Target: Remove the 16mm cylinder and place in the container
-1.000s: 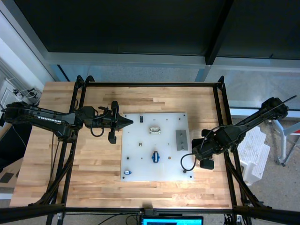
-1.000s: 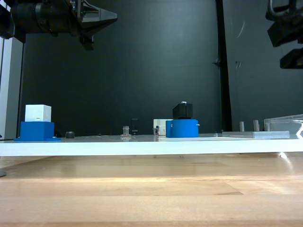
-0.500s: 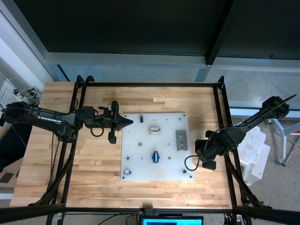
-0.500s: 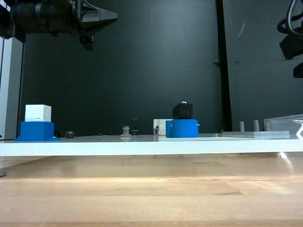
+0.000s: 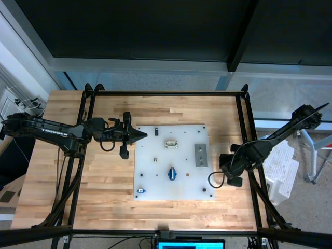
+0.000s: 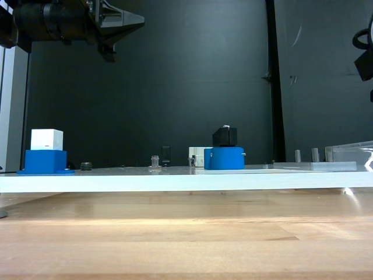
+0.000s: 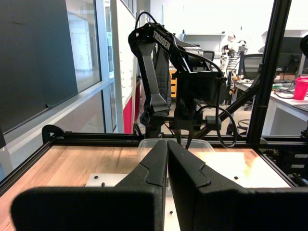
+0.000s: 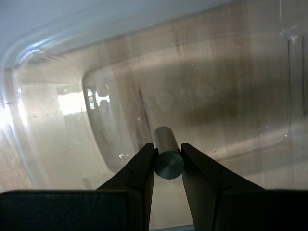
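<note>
Currently: right gripper (image 8: 167, 147) clamped on the 16mm cylinder (image 8: 168, 162), the peg pinched between both fingers, flat end facing the wrist camera. Straight beyond the peg is the container (image 8: 53, 120): clear walls, rounded corner, wood grain showing through the floor. Whether peg meets tub: cannot tell.

High view: right gripper (image 5: 228, 167) sits off the white task board (image 5: 155, 179) at its 4 o'clock, just past the edge. Grey block (image 5: 201, 154) stands on the board at 3 o'clock, near that gripper. Blue fitting (image 5: 171, 174) lies at 6 o'clock from board centre.

Left gripper (image 5: 141, 135) is at the board's 10 o'clock edge, well above the surface in the low view (image 6: 139, 19). Its fingers (image 7: 187, 178) are pressed together, nothing between them.
</note>
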